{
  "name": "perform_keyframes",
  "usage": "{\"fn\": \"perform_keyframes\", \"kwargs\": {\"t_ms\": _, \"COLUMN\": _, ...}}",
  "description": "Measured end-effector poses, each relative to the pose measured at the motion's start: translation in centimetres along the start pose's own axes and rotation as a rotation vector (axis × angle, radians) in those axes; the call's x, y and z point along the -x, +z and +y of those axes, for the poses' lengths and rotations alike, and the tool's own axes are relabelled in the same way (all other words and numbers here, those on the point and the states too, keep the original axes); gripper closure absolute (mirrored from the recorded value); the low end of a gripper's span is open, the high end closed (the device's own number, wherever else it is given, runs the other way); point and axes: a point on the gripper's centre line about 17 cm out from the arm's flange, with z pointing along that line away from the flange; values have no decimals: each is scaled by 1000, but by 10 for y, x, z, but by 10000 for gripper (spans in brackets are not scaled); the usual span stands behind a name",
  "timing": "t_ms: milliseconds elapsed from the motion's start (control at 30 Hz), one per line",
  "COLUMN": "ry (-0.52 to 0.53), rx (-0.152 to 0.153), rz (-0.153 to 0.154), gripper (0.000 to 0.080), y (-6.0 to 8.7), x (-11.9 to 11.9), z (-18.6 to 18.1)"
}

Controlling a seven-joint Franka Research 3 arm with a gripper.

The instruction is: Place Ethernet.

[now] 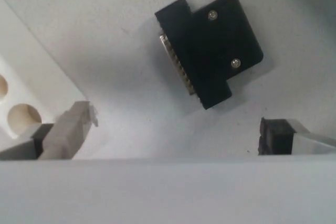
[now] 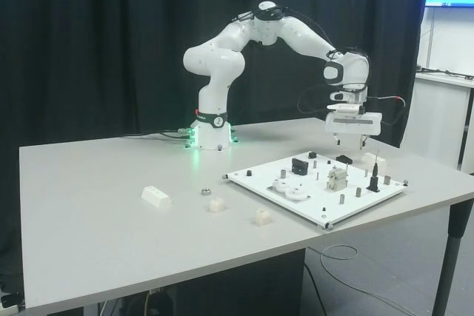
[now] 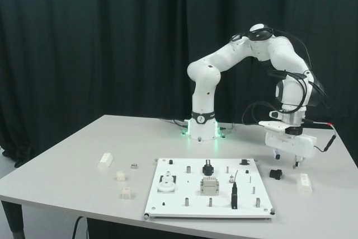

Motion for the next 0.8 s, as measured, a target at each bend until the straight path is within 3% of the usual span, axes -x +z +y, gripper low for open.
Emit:
{"fn": "perform_keyframes", "kwargs": {"t_ms": 367, "ry": -16, "rx": -21, "rz": 9, "gripper": 3, "y": 2, "x": -1, "z": 3}}
{"fn": "perform_keyframes", "kwargs": {"t_ms": 800, "ry": -17, "rx": -68, "rz": -2, "gripper": 3, "y": 2, "x": 4, "z": 7}}
